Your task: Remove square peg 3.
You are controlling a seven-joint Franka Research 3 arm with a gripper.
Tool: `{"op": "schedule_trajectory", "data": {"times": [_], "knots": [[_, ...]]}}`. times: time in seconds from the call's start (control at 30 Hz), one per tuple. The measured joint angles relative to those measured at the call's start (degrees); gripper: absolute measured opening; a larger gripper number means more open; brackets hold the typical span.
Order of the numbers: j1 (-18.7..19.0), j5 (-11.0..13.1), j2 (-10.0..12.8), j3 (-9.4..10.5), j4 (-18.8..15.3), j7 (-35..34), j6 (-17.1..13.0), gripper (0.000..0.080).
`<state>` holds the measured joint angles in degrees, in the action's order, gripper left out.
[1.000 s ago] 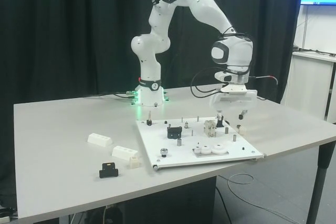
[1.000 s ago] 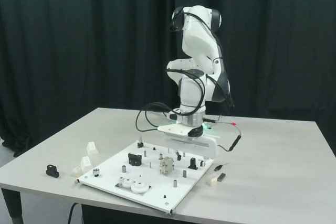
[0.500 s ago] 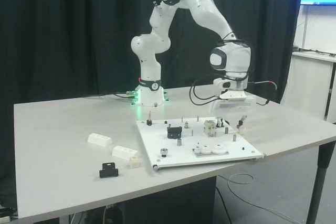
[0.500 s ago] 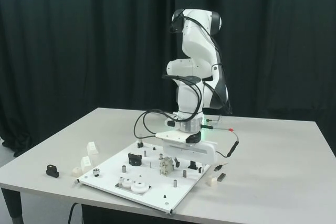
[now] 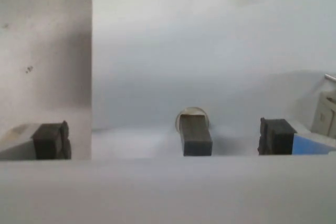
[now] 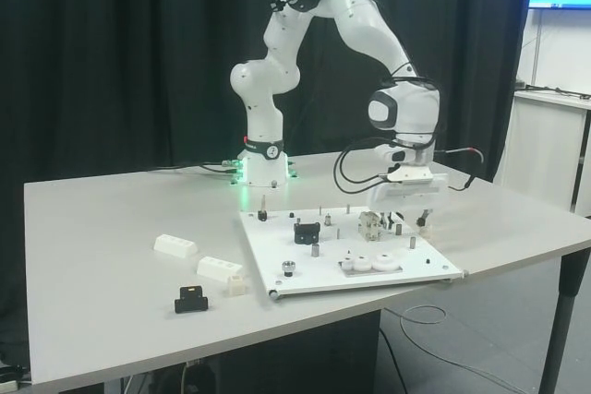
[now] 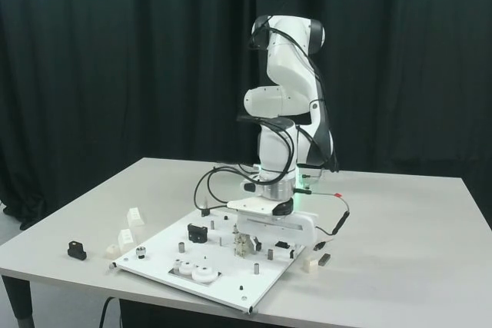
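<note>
Tool (image 5: pixel 163 141) low over the white board (image 6: pixel 277 251) — its two black fingertips (image 5: pixel 51 140) stand wide apart in the wrist view, with a dark square peg (image 5: pixel 195 135) upright between them and touching neither. The peg sits in a round pale socket on the board's surface. From the first room view the tool (image 6: pixel 406 219) hangs at the board's far right part, about 2 o'clock from the board's middle, just beside a small grey block assembly (image 6: pixel 369 224). In the second room view the white arm (image 7: pixel 286 97) bends down from its base and the tool (image 7: pixel 265 245) is close above the board (image 7: pixel 157 255). Two white gears (image 6: pixel 374 262) lie at the board's near side. On the grey bench (image 6: pixel 102 246), at 9 o'clock from the board, rest white blocks (image 6: pixel 175 245) and a small black part (image 6: pixel 191 299), well apart from the tool.
</note>
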<state>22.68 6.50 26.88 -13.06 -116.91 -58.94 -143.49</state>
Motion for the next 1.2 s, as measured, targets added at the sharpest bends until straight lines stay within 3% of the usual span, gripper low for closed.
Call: {"op": "schedule_trajectory", "data": {"times": [0.3,0.33,0.37,0.53,0.57,0.8,0.83,0.87,0.9,1.2], "knots": [[-0.37,2.03,0.59,0.01,0.00,0.33,-0.39,0.0800],[-0.43,2.09,0.63,0.01,-0.01,0.55,-0.39,0.0774],[-0.50,2.11,0.67,0.01,0.00,0.72,-0.39,0.0633],[-0.80,2.12,0.85,0.01,0.00,1.15,-0.38,0.0633],[-0.86,2.12,0.88,0.01,0.00,1.26,-0.38,0.0470],[-1.24,2.11,1.12,0.01,0.00,1.90,-0.34,0.0470],[-1.29,2.10,1.13,-0.03,-0.01,1.93,-0.28,0.0310],[-1.36,2.11,1.12,-0.07,0.00,1.97,-0.20,0.0310],[-1.42,2.12,1.11,-0.03,0.01,2.02,-0.17,0.0130],[-1.45,2.12,1.12,0.01,0.09,2.48,-0.03,0.0116]]}}
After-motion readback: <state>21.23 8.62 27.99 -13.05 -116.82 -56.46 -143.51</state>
